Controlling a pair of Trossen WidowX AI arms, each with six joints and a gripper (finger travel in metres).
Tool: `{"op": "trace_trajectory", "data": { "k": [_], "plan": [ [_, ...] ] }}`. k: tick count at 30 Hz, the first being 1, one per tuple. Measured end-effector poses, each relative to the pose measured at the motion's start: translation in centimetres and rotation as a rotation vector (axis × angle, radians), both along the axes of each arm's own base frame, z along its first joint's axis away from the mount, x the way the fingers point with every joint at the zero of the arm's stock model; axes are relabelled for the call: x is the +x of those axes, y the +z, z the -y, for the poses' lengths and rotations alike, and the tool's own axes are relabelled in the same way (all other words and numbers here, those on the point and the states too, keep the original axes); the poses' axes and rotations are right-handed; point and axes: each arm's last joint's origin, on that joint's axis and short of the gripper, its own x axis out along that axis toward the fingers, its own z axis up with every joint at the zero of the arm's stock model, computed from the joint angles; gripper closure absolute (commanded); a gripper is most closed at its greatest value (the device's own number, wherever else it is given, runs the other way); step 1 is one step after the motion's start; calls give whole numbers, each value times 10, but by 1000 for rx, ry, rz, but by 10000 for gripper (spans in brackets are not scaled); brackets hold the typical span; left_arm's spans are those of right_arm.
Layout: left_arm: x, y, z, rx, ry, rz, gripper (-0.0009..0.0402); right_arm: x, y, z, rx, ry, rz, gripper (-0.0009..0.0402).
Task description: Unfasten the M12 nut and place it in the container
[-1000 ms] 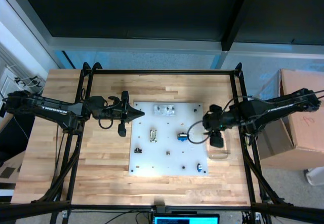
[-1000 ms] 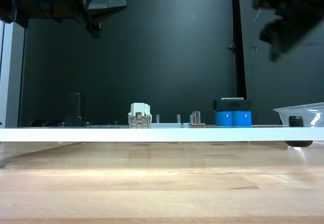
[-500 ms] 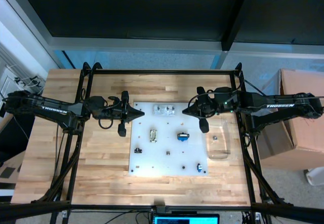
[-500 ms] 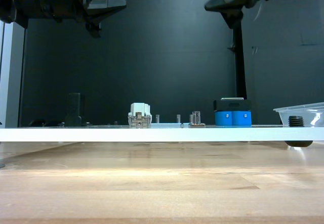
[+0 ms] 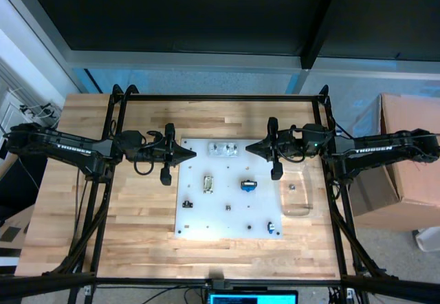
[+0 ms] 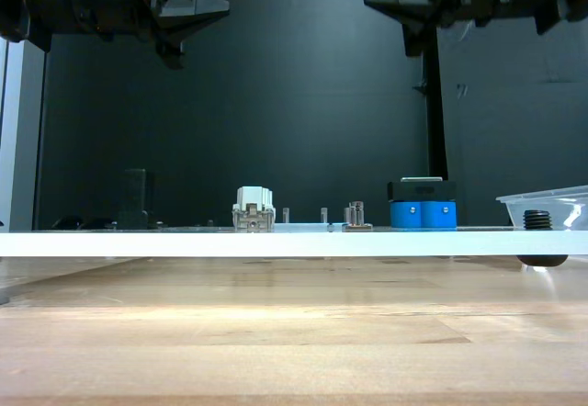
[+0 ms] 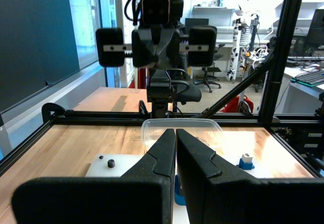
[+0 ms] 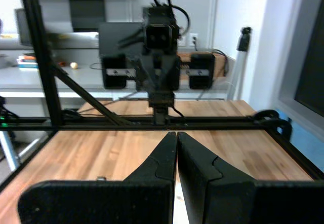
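The small silver nut [image 5: 291, 186] lies free inside the clear container [image 5: 304, 206], right of the white board [image 5: 196, 218]. In the low view the black ribbed stud [image 6: 537, 219] stands bare, its ribs showing. My right gripper [image 5: 248, 147] hovers high over the board's far right part, pointing left, shut with nothing between its fingers [image 8: 163, 155]. My left gripper [image 5: 192, 154] hovers high over the board's far left edge, pointing right, also shut and holding nothing [image 7: 175, 133]. The two grippers face each other, apart.
On the board stand a blue block [image 5: 247, 184], a white connector [image 5: 207, 183] and silver parts [image 5: 224, 150] at the far edge. A black frame [image 5: 220, 98] runs around the table. A cardboard box [image 5: 405, 159] sits beyond the right edge.
My right gripper has risen from over the container and swung left and away, over the board's far right. The nut, hidden under it before, now shows in the container. Left arm unmoved.
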Motion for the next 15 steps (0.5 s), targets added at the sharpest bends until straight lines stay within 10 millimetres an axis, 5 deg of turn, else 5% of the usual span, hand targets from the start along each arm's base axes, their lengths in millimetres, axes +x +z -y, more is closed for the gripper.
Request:
{"op": "trace_trajectory", "data": {
  "k": [15],
  "plan": [
    [0, 0, 0, 0, 0, 0, 393, -3, -12, 0, 31, -16, 12, 393]
  ]
}}
